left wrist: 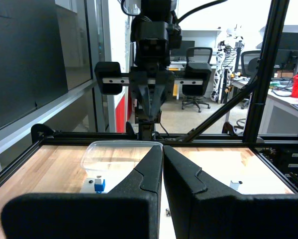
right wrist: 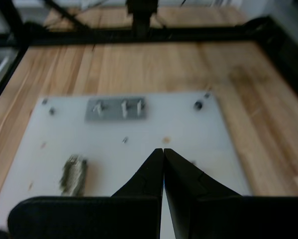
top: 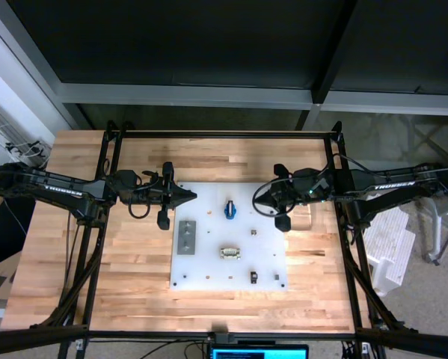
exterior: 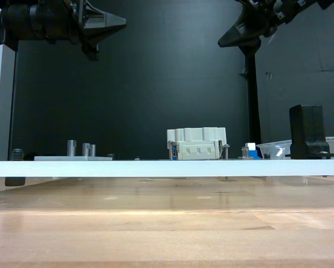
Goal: Pick the 16mm bar and install on taskboard
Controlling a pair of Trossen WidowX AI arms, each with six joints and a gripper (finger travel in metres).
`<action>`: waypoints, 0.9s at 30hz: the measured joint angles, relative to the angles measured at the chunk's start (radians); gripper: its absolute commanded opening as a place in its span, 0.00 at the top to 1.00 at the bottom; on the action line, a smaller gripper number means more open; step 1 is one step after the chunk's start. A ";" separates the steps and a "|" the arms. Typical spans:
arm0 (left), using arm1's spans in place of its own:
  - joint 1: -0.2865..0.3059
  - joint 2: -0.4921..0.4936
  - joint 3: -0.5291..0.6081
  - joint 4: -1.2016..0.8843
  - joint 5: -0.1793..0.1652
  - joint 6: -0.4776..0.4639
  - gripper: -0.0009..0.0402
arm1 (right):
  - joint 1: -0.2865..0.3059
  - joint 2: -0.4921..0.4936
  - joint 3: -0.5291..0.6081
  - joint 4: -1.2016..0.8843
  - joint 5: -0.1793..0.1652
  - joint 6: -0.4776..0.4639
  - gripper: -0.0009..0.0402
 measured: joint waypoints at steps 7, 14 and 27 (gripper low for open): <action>0.000 0.000 0.000 0.000 0.000 0.000 0.98 | -0.072 -0.020 -0.072 0.203 -0.101 -0.010 0.98; 0.000 0.000 0.000 0.000 0.000 0.000 0.98 | -0.085 -0.021 -0.102 0.354 -0.098 -0.027 0.98; 0.000 0.000 0.000 0.000 0.000 0.000 0.98 | -0.101 -0.021 -0.227 0.636 -0.097 -0.019 0.98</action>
